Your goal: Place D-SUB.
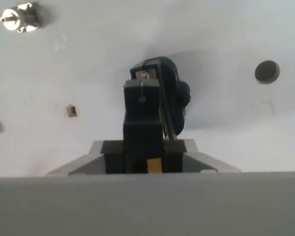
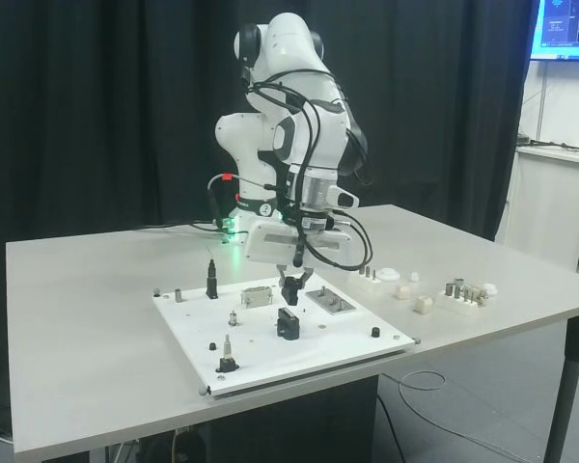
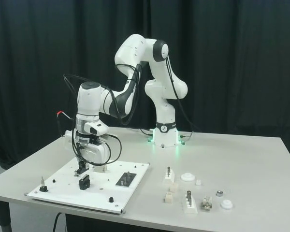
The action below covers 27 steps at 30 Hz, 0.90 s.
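Wrist view shows me the fingers (image 1: 143,105) clamped on the black D-SUB (image 1: 173,96), held just above the white board (image 1: 137,34). From the first room view, the gripper (image 2: 291,280) hangs over that board (image 2: 299,352), with another black connector (image 2: 288,323) standing just in front of it

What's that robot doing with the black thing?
The white arm is holding a black plug, the D-SUB, in its fingers. It hangs just above the white board on the grey table, so the plug is not set down yet. Other small parts stand on the board, and more white pieces lie beside it.
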Tool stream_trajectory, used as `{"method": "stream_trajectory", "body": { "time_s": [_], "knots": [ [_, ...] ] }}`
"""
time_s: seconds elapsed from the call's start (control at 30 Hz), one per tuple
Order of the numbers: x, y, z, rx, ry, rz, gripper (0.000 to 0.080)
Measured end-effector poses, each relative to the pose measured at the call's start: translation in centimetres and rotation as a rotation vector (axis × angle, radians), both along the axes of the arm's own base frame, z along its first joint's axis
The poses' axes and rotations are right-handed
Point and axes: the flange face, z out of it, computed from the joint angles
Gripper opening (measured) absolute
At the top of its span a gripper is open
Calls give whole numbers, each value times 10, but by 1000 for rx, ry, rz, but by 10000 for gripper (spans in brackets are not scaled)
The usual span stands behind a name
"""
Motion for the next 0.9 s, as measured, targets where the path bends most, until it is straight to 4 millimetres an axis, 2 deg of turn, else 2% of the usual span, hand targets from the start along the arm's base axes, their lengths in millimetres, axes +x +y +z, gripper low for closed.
{"method": "stream_trajectory", "body": {
  "time_s": [0.47,0.9],
  "knots": [
    [1,3,1,2,1,4,155],
    [3,7,11,2,-12,11,155]
  ]
}}
